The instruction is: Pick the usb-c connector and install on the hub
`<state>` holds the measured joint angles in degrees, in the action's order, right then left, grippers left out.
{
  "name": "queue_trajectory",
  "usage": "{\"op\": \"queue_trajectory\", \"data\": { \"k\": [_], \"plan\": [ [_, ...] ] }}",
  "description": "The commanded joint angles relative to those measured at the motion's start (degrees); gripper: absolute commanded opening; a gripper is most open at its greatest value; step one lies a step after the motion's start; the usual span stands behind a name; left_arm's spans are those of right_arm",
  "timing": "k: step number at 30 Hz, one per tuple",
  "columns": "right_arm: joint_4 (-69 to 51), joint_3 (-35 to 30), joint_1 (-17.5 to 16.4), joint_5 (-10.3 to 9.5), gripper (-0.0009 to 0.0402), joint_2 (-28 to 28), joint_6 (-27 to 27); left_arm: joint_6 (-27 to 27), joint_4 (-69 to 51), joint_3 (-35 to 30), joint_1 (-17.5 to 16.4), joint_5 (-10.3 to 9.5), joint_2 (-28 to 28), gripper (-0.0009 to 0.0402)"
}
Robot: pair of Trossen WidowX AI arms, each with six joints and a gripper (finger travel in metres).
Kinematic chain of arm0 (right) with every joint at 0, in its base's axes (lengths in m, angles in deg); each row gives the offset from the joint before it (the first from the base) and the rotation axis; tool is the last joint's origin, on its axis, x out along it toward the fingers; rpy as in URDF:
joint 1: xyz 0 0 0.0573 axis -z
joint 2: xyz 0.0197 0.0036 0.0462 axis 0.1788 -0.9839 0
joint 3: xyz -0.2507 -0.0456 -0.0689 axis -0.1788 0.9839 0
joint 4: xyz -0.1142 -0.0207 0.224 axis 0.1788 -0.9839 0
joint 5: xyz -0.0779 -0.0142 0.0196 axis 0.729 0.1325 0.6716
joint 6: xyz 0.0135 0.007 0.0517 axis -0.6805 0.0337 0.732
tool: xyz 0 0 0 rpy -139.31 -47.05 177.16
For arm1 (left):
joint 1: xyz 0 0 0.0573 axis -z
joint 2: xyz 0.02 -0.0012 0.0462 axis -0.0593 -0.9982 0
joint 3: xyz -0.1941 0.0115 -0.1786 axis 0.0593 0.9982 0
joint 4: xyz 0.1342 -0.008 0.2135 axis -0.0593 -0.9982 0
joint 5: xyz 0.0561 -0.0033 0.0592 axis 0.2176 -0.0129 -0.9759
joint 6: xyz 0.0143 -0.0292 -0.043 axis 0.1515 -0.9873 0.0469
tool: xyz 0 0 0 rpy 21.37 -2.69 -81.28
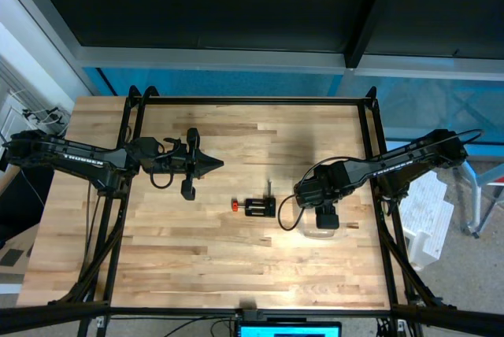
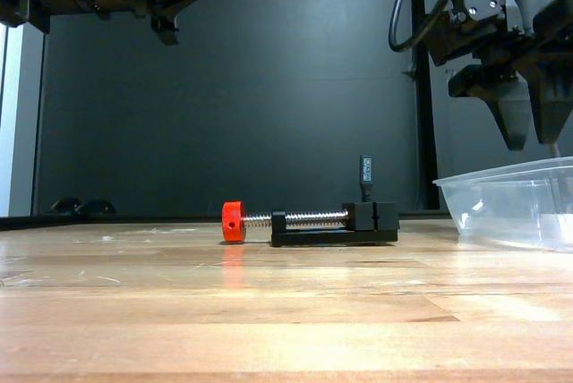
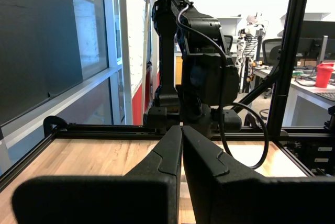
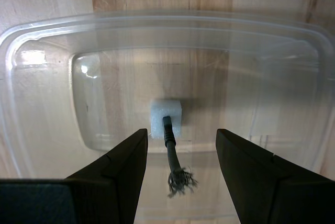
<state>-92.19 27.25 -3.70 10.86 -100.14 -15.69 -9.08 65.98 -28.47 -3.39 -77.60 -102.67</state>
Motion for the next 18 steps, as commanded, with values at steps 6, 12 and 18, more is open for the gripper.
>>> {"op": "queue_trajectory", "data": {
  "k": [6, 12, 18],
  "plan": [
    [1.68, 0.79, -0.35, -0.02, 0.0181, 0.02, 0.74, 0.00, 0.02, -0.02, 0.00, 0.00, 0.00, 0.0000],
    [2.27, 0.81, -0.52, 0.00, 0.0181, 0.02, 0.72, 0.00, 0.02, -0.02, 0.00, 0.00, 0.00, 0.0000],
    [2.78, 1.31, -0.61, 0.00, 0.0181, 0.02, 0.74, 0.00, 0.02, -0.02, 0.00, 0.00, 0.00, 0.0000]
  ]
}}
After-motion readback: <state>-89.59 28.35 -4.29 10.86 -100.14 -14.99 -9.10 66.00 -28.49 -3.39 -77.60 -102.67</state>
